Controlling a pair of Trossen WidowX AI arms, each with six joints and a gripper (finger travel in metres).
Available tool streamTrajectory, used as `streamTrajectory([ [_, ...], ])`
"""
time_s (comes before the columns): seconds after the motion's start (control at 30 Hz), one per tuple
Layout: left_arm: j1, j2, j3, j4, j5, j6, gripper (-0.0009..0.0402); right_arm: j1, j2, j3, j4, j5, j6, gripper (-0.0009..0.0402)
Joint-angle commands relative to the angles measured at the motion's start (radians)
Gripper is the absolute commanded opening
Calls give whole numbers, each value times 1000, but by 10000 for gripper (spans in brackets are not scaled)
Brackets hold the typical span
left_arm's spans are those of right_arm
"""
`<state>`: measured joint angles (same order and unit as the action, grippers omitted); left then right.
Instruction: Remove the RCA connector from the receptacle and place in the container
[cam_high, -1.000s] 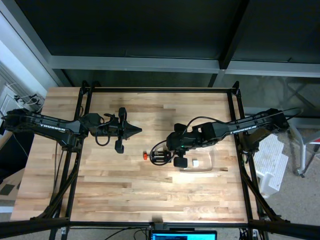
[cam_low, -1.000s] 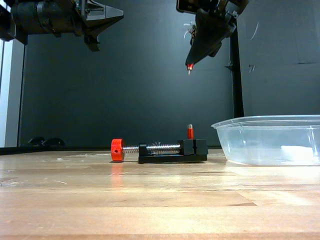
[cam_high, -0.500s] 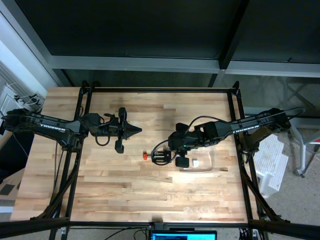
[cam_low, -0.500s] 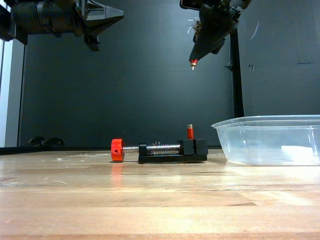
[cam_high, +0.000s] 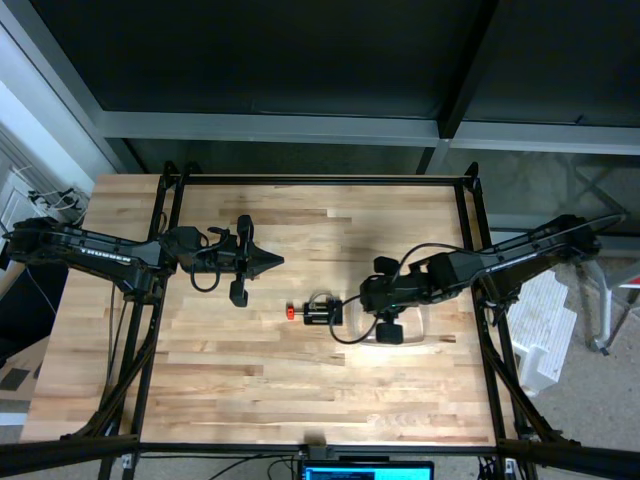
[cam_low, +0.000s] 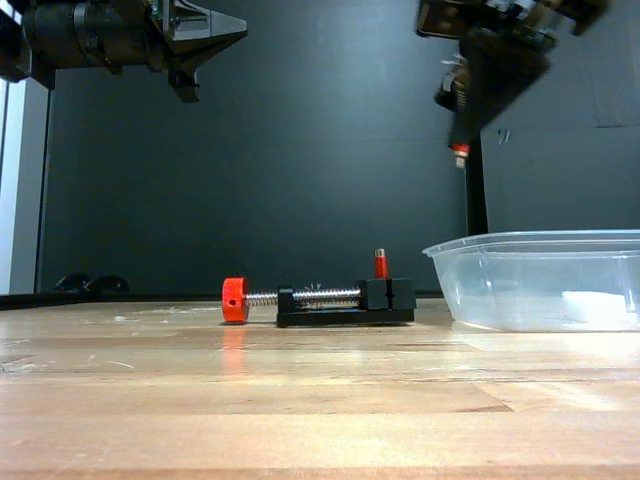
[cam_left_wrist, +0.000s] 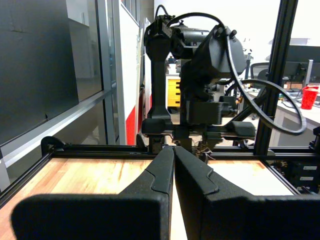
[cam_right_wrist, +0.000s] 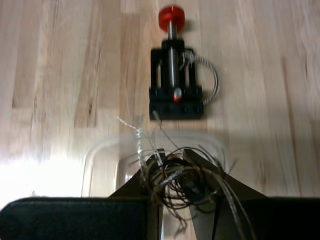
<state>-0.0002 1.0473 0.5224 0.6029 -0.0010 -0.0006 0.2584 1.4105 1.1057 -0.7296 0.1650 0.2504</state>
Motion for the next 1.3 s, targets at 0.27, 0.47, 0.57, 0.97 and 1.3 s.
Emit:
streamTrajectory([
  [0.27,0,0,0,0,0,0,0,11,-144,-154,-48,0,56,0],
  [0.47,0,0,0,0,0,0,0,51,-152,-202,-103,0,86,0],
  [0.57,0,0,0,0,0,0,0,82,-152,-222,-103,0,103,0],
  [0.97,0,0,0,0,0,0,0,96,-152,-278,-112,0,155,18],
  [1.3,0,0,0,0,0,0,0,96,-152,-278,-112,2,161,100],
])
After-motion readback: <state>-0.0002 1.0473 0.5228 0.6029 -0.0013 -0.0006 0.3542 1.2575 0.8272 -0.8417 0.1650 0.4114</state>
